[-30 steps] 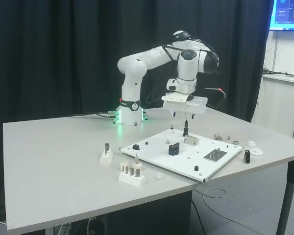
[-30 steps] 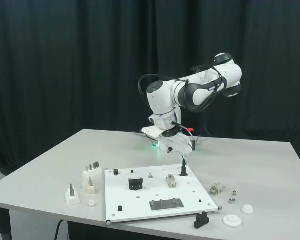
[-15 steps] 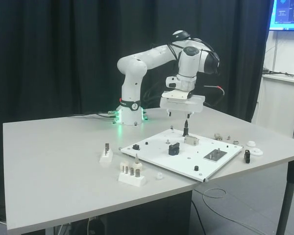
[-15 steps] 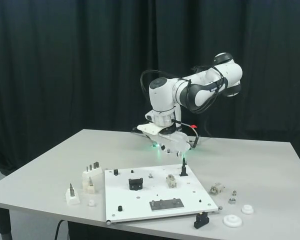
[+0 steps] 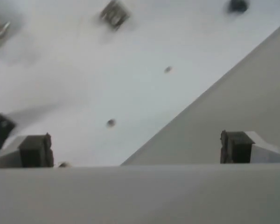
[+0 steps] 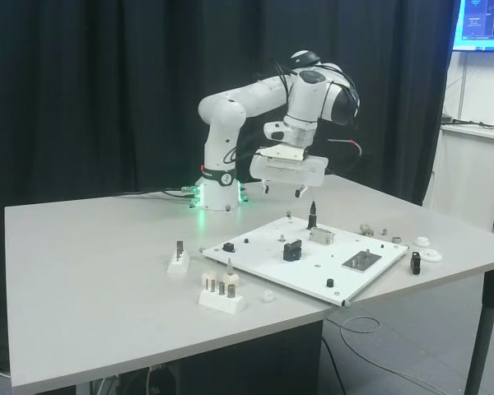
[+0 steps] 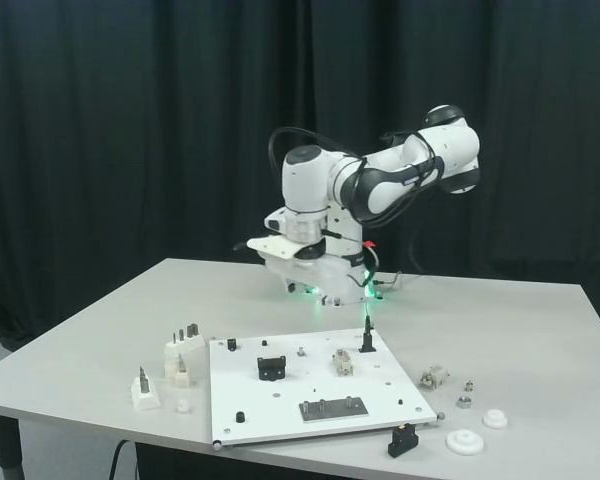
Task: Pick Ethernet.
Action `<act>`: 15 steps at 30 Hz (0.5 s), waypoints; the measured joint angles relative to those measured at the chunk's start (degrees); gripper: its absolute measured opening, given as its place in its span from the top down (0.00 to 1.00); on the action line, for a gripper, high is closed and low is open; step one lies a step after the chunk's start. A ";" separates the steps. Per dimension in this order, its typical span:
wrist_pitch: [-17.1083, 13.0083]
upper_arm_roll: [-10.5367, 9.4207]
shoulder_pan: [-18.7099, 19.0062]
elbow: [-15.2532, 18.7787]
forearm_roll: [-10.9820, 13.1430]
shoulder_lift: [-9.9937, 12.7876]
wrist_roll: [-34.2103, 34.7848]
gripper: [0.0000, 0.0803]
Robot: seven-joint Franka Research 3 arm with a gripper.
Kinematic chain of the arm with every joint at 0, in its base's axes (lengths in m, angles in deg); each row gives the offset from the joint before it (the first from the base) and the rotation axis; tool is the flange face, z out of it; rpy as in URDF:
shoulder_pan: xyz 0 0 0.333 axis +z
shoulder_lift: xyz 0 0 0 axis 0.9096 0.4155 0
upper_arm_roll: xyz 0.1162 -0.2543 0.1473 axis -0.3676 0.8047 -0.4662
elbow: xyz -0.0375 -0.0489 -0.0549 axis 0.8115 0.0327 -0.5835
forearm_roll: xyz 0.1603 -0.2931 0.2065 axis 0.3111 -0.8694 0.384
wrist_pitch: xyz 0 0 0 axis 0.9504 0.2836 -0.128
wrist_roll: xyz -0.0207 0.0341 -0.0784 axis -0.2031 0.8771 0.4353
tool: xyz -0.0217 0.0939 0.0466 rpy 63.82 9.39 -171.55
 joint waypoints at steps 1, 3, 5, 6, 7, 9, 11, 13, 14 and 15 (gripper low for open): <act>-0.60 0.00 -0.39 -0.02 -0.02 0.00 -0.80 0.00; -1.82 -0.02 -1.20 -0.11 -0.02 0.00 -2.45 0.00; -2.93 -0.09 -2.07 -0.31 -0.01 0.00 -4.14 0.00; -3.44 -0.16 -2.49 -0.46 0.02 0.00 -4.95 0.00; -3.96 -0.27 -2.94 -0.64 0.08 0.00 -5.71 0.00; -4.92 -0.59 -3.84 -1.05 0.28 0.00 -7.12 0.00; -5.98 -1.09 -4.88 -1.58 0.57 0.00 -8.82 0.00; -6.90 -1.69 -5.97 -2.19 0.92 0.01 -10.58 0.00; -7.37 -2.00 -6.54 -2.51 1.14 0.00 -11.48 0.00; -7.82 -2.31 -7.06 -2.85 1.33 0.00 -12.36 0.00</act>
